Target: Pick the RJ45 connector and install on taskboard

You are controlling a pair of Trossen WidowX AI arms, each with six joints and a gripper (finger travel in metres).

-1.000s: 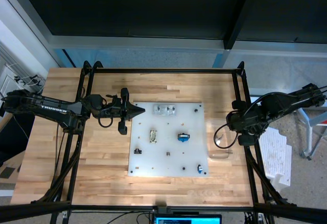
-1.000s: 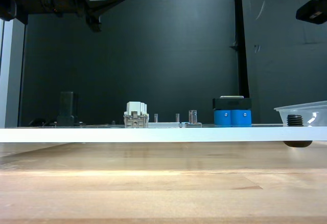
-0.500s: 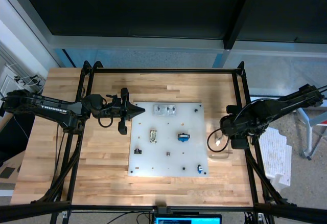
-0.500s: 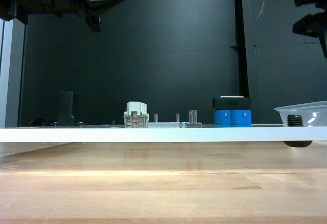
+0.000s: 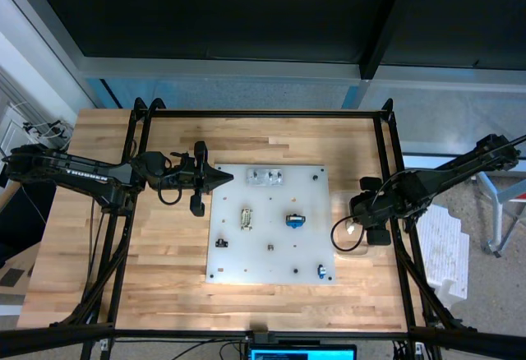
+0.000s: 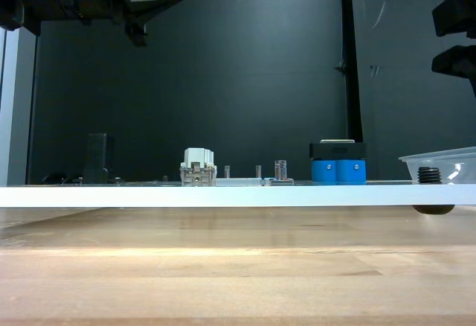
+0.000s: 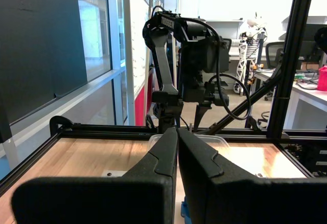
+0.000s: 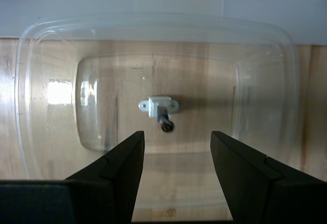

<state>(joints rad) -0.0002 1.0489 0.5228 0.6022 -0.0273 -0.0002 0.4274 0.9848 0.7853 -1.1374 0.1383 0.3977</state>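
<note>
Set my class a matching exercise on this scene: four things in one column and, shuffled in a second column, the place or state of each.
Column one
1. left gripper
2. right gripper
3. RJ45 connector
4. taskboard

Column two
A. open, above the clear tray
B. flat on the wooden table
C. shut, raised over the board's left edge
D. lying inside the tray

Pairs: 1-C, 2-A, 3-D, 4-B.
</note>
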